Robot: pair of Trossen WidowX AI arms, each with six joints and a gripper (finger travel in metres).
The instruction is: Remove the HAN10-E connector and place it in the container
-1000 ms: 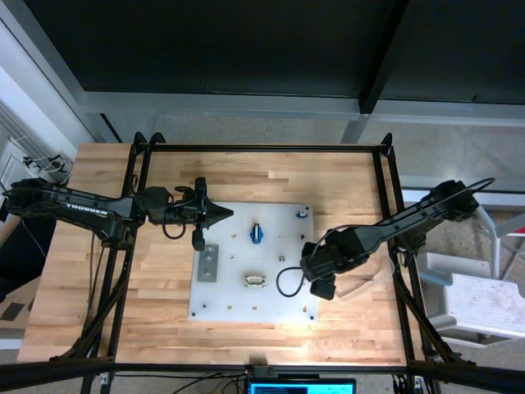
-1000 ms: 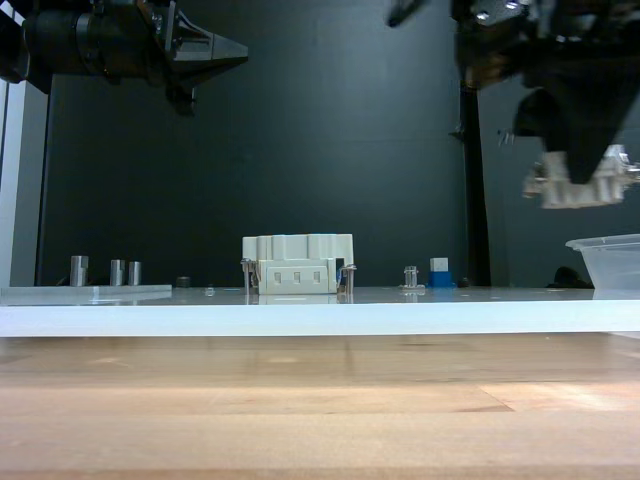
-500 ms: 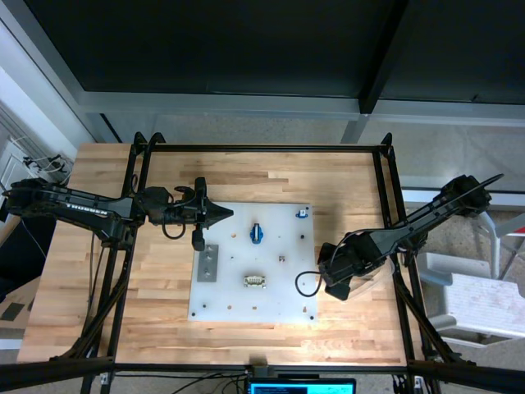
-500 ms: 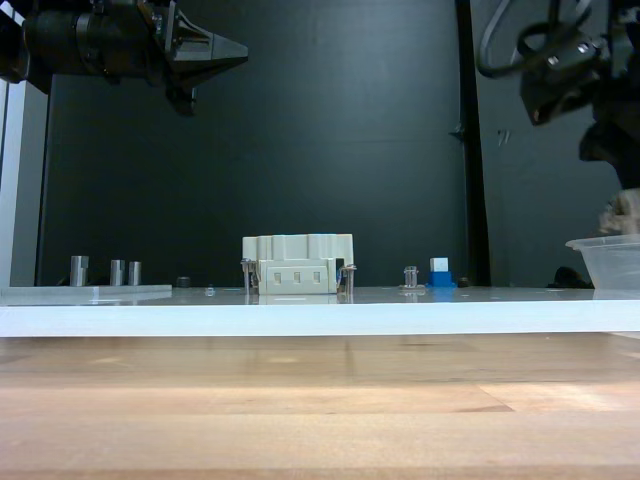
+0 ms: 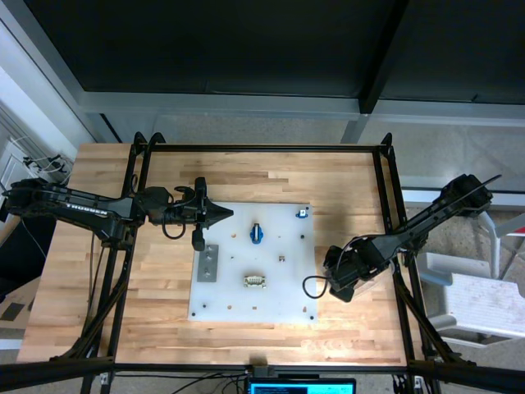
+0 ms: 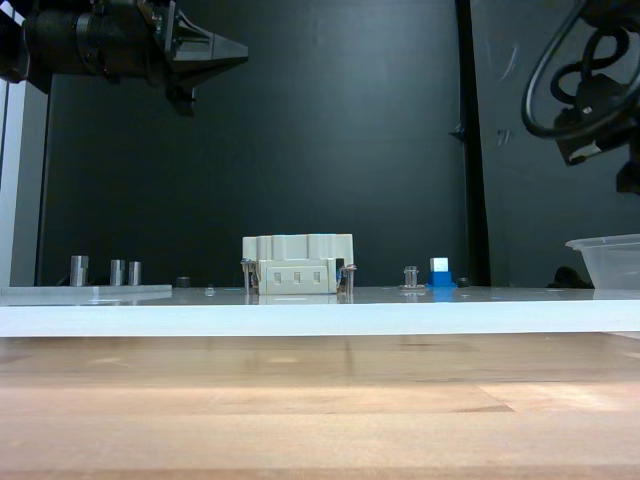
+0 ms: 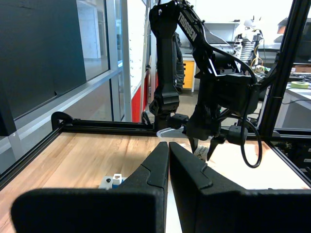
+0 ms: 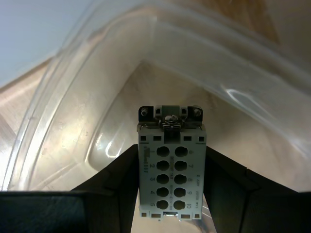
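The HAN10-E connector (image 8: 170, 165) is a pale block with two rows of numbered pin holes. My right gripper (image 8: 170, 187) is shut on it, one black finger on each side. It hangs over the inside of the clear container (image 8: 97, 97), whose rounded corner and rim show behind it. From above, my right gripper (image 5: 349, 275) covers most of the container (image 5: 371, 284), right of the white board. The container's rim (image 6: 606, 256) shows in the low view; the connector does not. My left gripper (image 5: 223, 213) hovers shut and empty above the board's back left corner.
The white board (image 5: 246, 304) carries a blue knob (image 5: 256, 233), a grey bar with holes (image 5: 209, 264), a small blue-white piece (image 5: 302, 213) and a pale socket block (image 5: 255, 281) with screws. A black frame (image 5: 385, 189) rings the wooden table.
My right gripper has carried the connector rightward and down, from beside the board to over the container. The left arm has not moved.
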